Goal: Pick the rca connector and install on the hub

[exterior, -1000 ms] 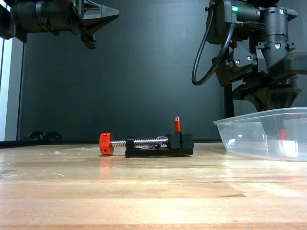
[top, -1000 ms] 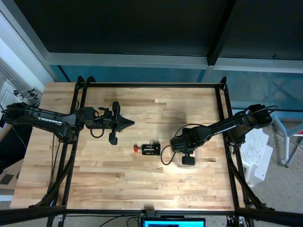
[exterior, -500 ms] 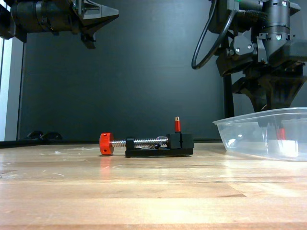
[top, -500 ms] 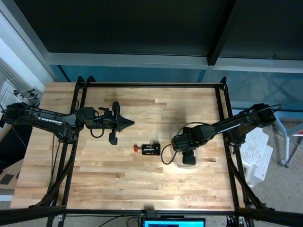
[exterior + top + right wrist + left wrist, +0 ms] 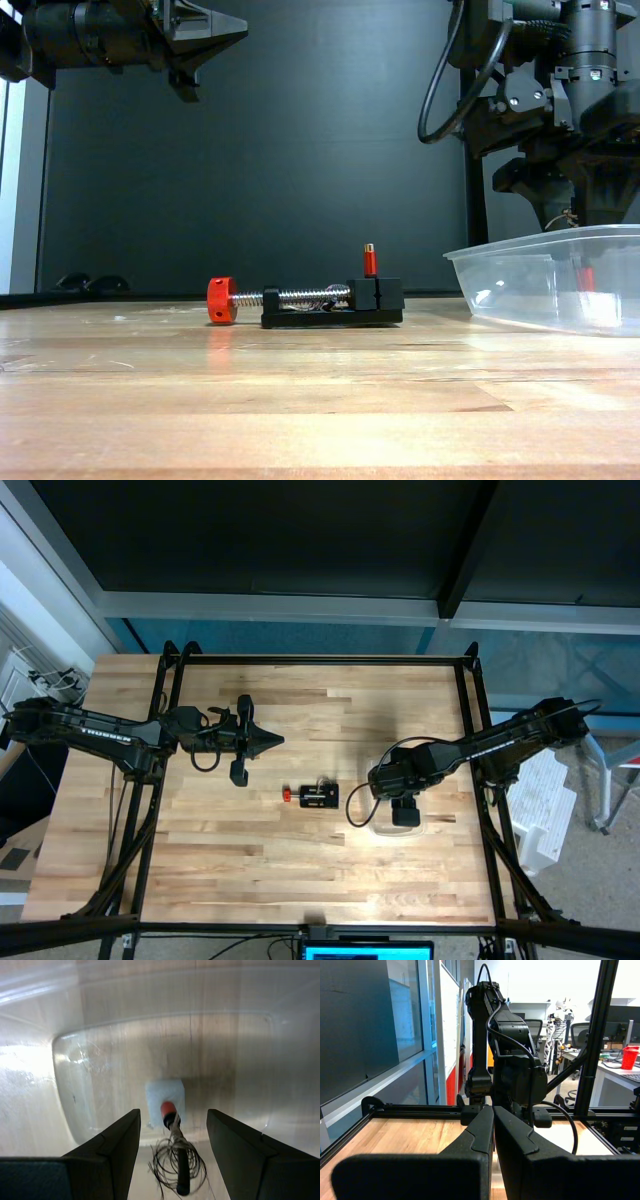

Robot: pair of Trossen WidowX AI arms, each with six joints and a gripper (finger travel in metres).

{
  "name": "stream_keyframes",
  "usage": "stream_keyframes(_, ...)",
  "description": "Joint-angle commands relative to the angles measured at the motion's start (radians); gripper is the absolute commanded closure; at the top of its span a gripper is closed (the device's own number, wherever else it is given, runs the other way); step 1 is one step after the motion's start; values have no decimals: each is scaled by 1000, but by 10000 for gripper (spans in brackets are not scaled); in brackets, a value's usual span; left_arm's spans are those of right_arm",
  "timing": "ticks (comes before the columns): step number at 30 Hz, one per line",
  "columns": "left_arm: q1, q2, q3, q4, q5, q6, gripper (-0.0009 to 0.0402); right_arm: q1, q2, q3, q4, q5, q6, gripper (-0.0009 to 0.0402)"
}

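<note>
While the left gripper [image 5: 276,741] hung high over the left part of the wooden table [image 5: 250,865], its fingers [image 5: 479,1132] were pressed flat together with no gap and nothing between them. Near the table's middle lay the hub [image 5: 320,797], a small black block with a silvery threaded rod and a red knob [image 5: 221,300] at its left end. A small red post [image 5: 369,261] stood upright on top of it. To the right, well apart from the hub, sat a clear plastic tray [image 5: 500,282]. The right gripper [image 5: 172,1114] pointed down into it, jaws spread wide and holding nothing. The rca connector [image 5: 176,1142] lay on the tray floor between the fingers, touching neither, its red tip on a white square and fine wire coiled around its dark body.
</note>
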Motion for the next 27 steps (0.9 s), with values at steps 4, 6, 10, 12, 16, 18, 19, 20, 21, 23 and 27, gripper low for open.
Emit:
stream_keyframes(4,0,0,0,0,0,0,393,3,-40,-42,11,1,1,218)
stream_keyframes(6,0,0,0,0,0,0,393,4,-48,-54,20,1,1,221)
stream_keyframes(10,0,0,0,0,0,0,393,7,-52,-66,43,1,1,227)
stream_keyframes(12,0,0,0,0,0,0,393,9,-52,-67,52,1,0,230)
stream_keyframes(16,0,0,0,0,0,0,393,12,-52,-75,78,1,-2,237)
stream_keyframes(18,0,0,0,0,0,0,393,16,-52,-82,87,1,-4,241)
stream_keyframes(19,0,0,0,0,0,0,393,16,-52,-85,92,1,-4,242)
stream_keyframes(20,0,0,0,0,0,0,393,17,-52,-89,96,1,-4,244)
stream_keyframes(21,0,0,0,0,0,0,393,18,-52,-92,98,1,-4,246)
stream_keyframes(23,0,0,0,0,0,0,393,19,-52,-100,104,2,-4,250)
stream_keyframes(27,0,0,0,0,0,0,393,23,-51,-115,128,1,-3,258)
